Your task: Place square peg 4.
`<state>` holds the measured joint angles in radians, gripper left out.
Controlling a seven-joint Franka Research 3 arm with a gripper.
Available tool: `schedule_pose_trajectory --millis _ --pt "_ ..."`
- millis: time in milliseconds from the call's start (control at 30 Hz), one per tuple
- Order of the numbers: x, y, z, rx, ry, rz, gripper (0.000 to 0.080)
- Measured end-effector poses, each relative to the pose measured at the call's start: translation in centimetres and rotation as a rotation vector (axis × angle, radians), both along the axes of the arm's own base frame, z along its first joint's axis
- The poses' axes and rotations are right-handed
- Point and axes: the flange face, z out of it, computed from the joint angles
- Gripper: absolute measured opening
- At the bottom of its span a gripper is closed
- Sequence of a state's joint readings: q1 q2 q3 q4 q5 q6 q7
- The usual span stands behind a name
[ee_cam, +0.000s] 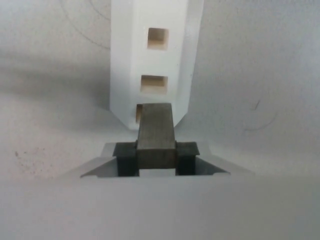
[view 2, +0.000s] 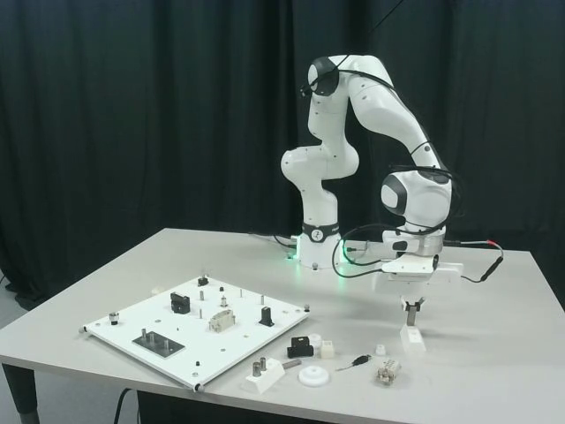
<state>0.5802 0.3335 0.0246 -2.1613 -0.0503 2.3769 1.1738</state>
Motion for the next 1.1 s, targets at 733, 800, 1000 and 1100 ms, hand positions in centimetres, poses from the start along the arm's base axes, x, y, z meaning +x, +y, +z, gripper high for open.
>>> schedule_pose_trajectory --millis 733,800,1000,1100 --pt "0.6 -0.8 0.0 -0.001 -0.001 -0.021 0.0153" --pt "0.7 -1.0 0.0 -0.001 -0.001 -0.024 0.0153" --pt "0.7 -1.1 0.0 -0.003 0.002 -0.026 0.0153" --pt "0.7 -1.0 0.0 -0.006 0.006 -0.025 0.0153"
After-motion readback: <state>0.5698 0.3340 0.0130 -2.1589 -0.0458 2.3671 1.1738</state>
